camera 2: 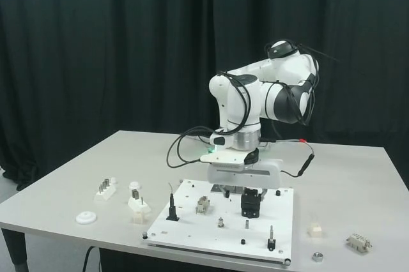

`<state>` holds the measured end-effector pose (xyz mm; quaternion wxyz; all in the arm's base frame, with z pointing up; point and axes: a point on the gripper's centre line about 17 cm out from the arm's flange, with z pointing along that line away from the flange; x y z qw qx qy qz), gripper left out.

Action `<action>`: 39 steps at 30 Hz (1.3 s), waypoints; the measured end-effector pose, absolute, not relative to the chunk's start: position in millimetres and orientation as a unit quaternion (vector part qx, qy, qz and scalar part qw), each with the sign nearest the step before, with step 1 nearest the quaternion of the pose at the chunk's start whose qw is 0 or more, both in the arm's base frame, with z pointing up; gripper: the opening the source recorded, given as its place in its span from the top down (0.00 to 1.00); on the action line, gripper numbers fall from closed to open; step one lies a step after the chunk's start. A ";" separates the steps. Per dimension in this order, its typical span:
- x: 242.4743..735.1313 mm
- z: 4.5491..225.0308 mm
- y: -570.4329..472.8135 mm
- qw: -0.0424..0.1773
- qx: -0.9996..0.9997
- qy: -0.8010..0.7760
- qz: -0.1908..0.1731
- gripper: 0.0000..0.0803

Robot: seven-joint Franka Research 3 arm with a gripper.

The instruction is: Pick round peg 3.

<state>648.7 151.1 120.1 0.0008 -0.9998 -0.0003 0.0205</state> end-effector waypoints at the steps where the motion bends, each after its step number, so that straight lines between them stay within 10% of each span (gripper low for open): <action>1: 649.0 120.8 150.4 0.000 -1.000 0.000 0.021 0.00; 39: 662.5 145.0 115.5 -0.015 -1.000 -0.001 0.027 0.00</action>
